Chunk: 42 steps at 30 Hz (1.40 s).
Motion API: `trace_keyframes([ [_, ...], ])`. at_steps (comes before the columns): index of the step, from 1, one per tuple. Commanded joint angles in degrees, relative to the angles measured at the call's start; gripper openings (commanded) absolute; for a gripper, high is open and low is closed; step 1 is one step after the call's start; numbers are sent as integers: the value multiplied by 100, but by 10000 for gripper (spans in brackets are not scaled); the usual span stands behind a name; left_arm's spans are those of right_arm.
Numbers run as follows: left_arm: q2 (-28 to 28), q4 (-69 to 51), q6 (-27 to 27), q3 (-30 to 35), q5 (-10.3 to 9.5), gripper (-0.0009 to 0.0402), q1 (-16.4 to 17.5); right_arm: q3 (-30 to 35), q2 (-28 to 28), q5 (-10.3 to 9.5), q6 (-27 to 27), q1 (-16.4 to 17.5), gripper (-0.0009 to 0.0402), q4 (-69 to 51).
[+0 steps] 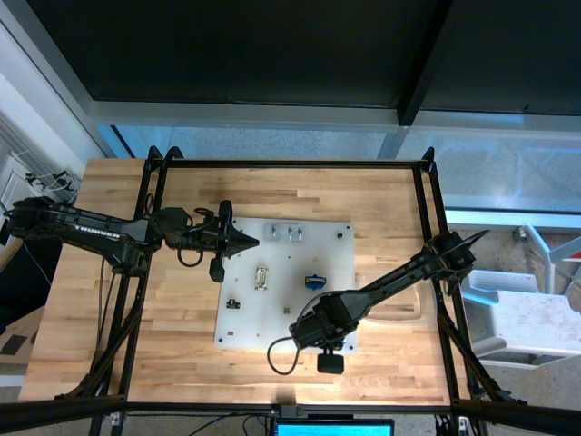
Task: Pick the M12 fastener and fasten on the M12 threads
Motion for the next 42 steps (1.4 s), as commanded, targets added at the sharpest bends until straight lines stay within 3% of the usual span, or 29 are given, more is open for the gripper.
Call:
trace_keyframes([
  [1,2,-2,2,0,0,0,0,2,-2,208,-2,13,0,2],
  [4,-2,20,2,0,0,0,0,4,-31,459,-4,13,0,24],
  [8,2,-7,2,0,0,0,0,4,-92,1198,11,9,0,61],
  [11,-2,17,2,0,0,0,0,2,-92,1473,13,9,0,136],
  [42,2,-4,2,0,0,0,2,-280,17,1462,122,15,0,660],
])
